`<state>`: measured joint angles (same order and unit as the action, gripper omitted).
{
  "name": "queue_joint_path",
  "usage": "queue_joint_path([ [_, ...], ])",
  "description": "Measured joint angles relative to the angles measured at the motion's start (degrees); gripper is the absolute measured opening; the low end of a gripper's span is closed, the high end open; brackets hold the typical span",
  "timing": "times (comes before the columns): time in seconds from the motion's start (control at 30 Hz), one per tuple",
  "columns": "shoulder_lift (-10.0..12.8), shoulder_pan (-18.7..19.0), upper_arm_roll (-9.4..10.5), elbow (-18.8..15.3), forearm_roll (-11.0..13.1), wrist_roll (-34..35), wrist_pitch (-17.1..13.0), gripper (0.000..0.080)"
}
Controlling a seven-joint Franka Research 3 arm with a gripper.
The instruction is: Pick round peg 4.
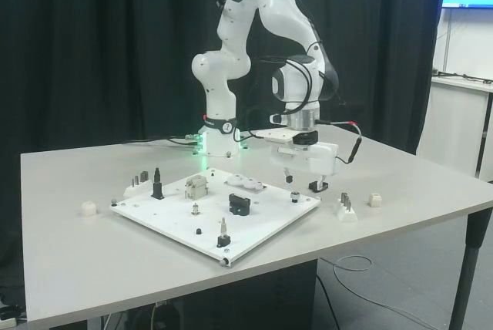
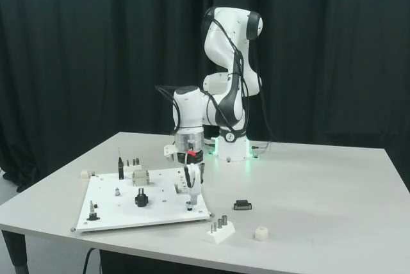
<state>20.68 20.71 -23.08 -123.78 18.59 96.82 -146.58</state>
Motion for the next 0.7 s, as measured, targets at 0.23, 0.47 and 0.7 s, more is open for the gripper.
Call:
queue_joint_path([
  [0.23, -0.75, 0.01, -0.01, 0.0, -1.22, 0.66, 0.75, 0.08],
  [0.47, -0.98, 0.04, -0.01, 0.0, -1.49, 0.92, 0.91, 0.08],
  [0.7, -0.99, 0.06, -0.01, 0.03, -1.88, 0.92, 0.91, 0.08],
])
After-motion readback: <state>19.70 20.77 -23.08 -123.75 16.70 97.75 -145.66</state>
